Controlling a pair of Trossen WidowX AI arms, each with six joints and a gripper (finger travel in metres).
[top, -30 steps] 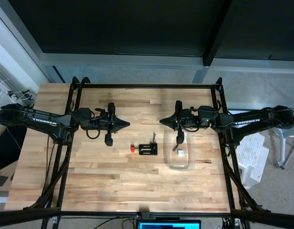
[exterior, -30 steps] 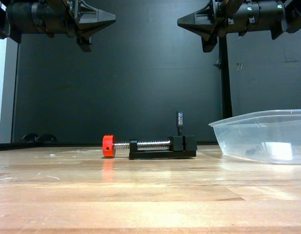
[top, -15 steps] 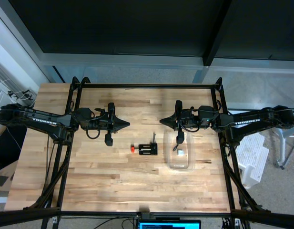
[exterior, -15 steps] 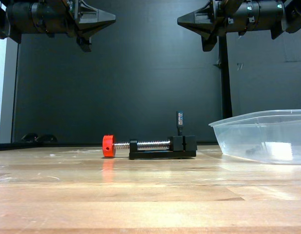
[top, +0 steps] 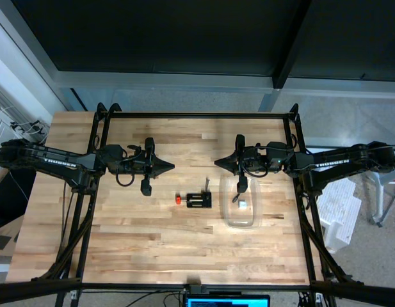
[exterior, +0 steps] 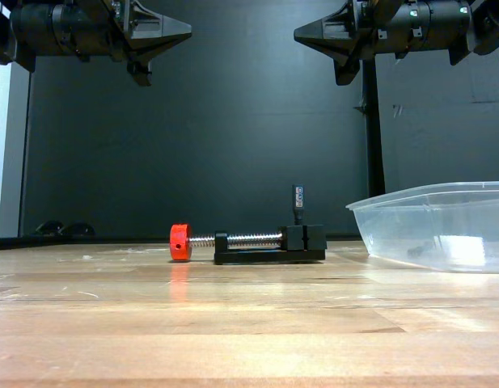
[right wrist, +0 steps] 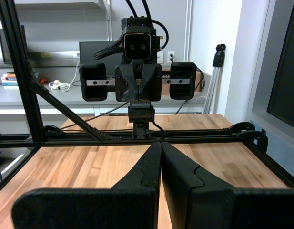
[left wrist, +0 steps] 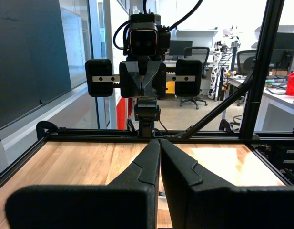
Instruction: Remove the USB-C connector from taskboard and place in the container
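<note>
Seen from above, with 12 o'clock at the far edge, the light wooden slatted table (top: 133,243) carried the taskboard, a small black blocky fixture (top: 198,200) lying near its centre. The fixture's red-orange knob (top: 178,199) sat at its 9 o'clock end, and a thin dark upright piece (exterior: 298,202) stood on the block at its 3 o'clock end. Just beside the fixture at its 3 o'clock sat the container, a clear shallow plastic tray with rounded corners (top: 228,216), near it but not touching. The USB-C connector, a tiny dark plug on a short thin black cable (top: 235,197), appeared to lie inside this tray, close to a small pale grey-white square piece (top: 243,204) at about its 4 o'clock. From table height it showed only as a dark speck through the tray wall. The left gripper (top: 172,167) hung high above the table at roughly 10 o'clock from the fixture, pointing toward 3 o'clock. Its black fingers (left wrist: 149,160) were pressed together with nothing between them. The right gripper (top: 216,162) hung equally high at about 1 o'clock from the fixture, beyond the tray's 12 o'clock end and pointing toward 9 o'clock. Its fingers (right wrist: 150,162) were likewise closed on nothing. The two tips faced each other, well apart and far above every object on the table.
</note>
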